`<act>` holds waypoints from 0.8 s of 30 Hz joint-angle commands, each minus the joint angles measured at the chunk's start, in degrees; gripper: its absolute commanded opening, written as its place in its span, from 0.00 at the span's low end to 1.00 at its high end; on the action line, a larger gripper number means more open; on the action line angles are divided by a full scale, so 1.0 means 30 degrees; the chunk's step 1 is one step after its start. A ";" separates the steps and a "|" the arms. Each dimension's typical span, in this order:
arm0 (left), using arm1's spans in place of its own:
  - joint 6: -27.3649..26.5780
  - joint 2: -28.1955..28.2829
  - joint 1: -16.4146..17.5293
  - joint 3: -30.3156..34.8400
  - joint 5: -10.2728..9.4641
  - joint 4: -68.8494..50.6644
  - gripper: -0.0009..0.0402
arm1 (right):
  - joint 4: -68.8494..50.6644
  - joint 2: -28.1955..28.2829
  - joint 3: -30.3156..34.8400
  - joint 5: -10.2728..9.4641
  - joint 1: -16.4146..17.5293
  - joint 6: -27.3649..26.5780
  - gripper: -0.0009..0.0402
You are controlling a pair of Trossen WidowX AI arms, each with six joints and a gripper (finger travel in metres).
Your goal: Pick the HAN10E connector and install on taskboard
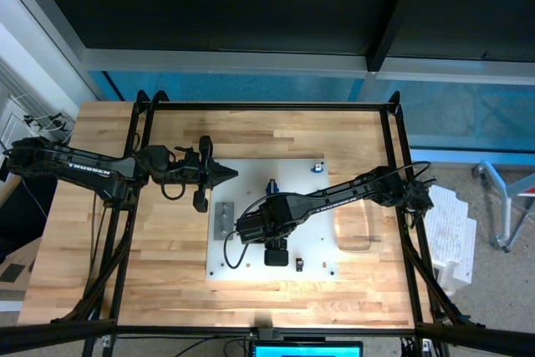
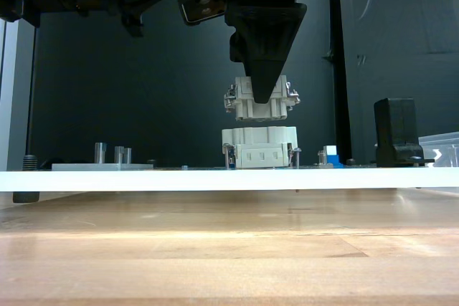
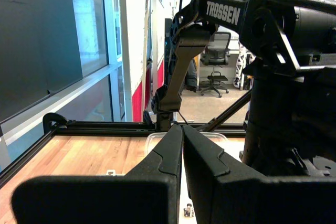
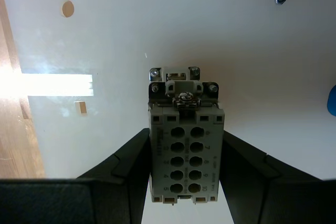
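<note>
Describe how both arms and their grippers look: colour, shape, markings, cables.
Both arms are matte black with white TROSSEN lettering and looping black cables near the wrists. The left gripper, at the far-left corner of the taskboard, and the right gripper, over its middle, have broad black fingers tapering to wedges.

The black right gripper (image 2: 263,94) clasps the beige-grey HAN10E connector (image 4: 184,153), whose face shows 2 columns of 5 dark round holes and a silvery screw (image 4: 182,98). Under this gripper lies the white taskboard (image 4: 262,51), with a blue part (image 4: 332,100) beside. The black left gripper (image 3: 182,129), pressed closed, hangs well apart, above the pale plank-striped wooden table (image 1: 100,232).
</note>
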 commanded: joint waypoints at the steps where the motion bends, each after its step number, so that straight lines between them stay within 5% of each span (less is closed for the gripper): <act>1: 0.0000 0.0007 0.0000 0.0007 0.0000 0.0000 0.02 | 0.0379 -0.0007 -0.0138 0.0051 0.0015 -0.0138 0.07; 24: 0.0000 0.0007 0.0000 0.0007 0.0000 0.0000 0.02 | 0.0831 -0.0007 -0.0692 0.0175 0.0015 -0.0335 0.06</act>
